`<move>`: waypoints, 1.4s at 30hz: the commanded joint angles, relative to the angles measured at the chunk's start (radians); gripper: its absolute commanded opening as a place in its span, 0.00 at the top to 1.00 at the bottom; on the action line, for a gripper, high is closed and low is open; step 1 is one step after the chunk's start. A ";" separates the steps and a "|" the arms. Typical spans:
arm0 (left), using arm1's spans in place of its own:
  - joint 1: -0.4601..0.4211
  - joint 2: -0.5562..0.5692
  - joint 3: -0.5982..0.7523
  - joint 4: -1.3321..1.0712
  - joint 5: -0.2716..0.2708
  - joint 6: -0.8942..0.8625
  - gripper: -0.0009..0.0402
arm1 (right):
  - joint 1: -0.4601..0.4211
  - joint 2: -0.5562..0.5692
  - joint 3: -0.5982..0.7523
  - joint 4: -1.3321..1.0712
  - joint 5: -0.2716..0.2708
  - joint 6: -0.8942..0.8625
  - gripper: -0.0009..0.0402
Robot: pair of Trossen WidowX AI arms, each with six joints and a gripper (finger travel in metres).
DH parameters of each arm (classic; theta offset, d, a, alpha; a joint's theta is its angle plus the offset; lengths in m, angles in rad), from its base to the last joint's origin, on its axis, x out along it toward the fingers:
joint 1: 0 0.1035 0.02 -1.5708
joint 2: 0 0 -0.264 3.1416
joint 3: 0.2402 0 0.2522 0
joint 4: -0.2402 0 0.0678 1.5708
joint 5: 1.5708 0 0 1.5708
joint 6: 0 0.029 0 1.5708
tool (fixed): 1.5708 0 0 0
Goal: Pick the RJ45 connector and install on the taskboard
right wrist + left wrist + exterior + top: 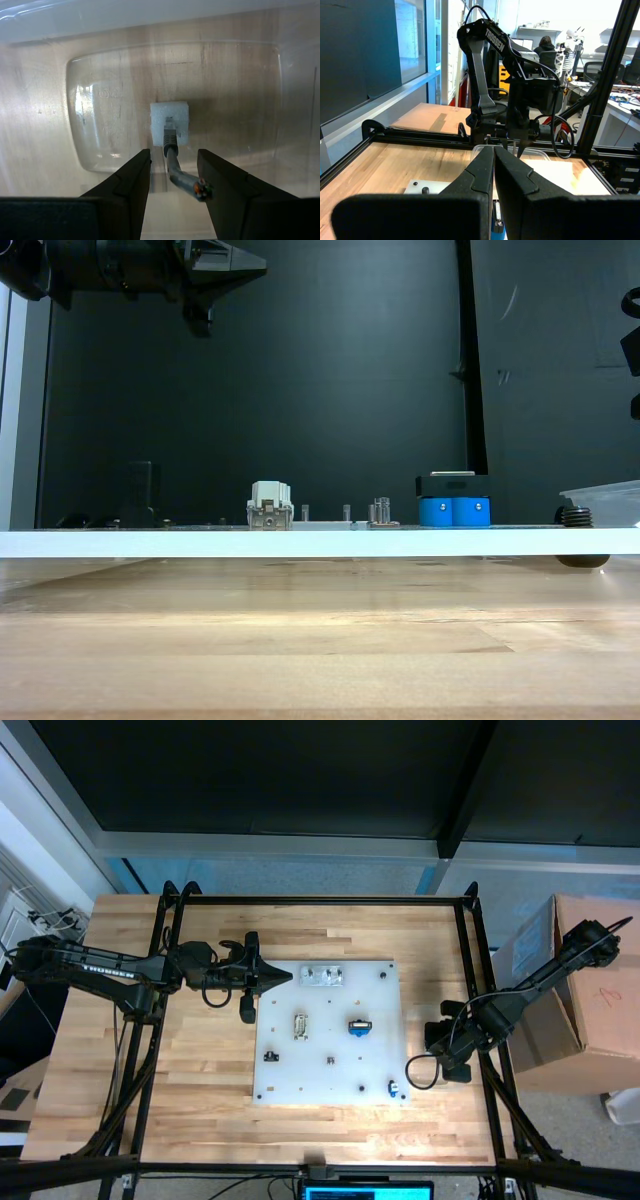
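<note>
The RJ45 connector (170,136), a grey plug on a short cut cable that is baring coloured wires, is lying free in a clear bin (75,100). Its nose is resting at a white block (169,112), though whether on or in the block is unclear. Its tail is pointing back between the wide-open, empty fingers of the right gripper (173,151). The left gripper (491,148) is hovering pinched shut and empty over the far left corner of the taskboard (330,1040).

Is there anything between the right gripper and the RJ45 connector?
Nothing visible. The connector lies free in the clear bin, with the right gripper open directly over it. The left gripper, shut, hovers above the board's left edge.
</note>
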 commanded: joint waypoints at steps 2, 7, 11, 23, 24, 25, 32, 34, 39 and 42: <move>0.000 0.000 0.000 0.000 0.000 0.000 0.98 | 0.000 0.000 -0.018 0.011 -0.009 -0.003 0.71; 0.000 0.000 0.000 0.000 0.000 0.000 0.98 | 0.000 0.000 -0.051 0.053 -0.008 -0.002 0.75; 0.000 0.000 0.000 0.000 0.000 0.000 0.98 | 0.000 0.000 -0.071 0.058 -0.008 -0.003 0.84; 0.000 0.000 0.000 0.000 0.000 0.000 0.98 | 0.000 0.000 -0.098 0.059 -0.009 0.000 0.98; 0.000 0.000 0.000 0.000 0.000 0.000 0.98 | 0.000 0.000 -0.098 0.060 -0.009 0.001 0.98; 0.000 0.000 0.000 0.000 0.000 0.000 0.98 | 0.000 0.000 -0.098 0.061 -0.010 0.001 0.98; 0.000 0.000 0.000 0.000 0.000 0.000 0.98 | 0.000 0.000 -0.098 0.061 -0.010 0.001 0.98; 0.000 0.000 0.000 0.000 0.000 0.000 0.98 | 0.000 0.000 -0.098 0.062 -0.010 0.001 0.98; 0.000 0.000 0.000 0.000 0.000 0.000 0.98 | 0.000 0.000 -0.089 0.061 -0.010 0.001 0.98; 0.000 0.000 0.000 0.000 0.000 0.000 0.98 | 0.000 -0.001 -0.084 0.061 -0.010 0.001 0.98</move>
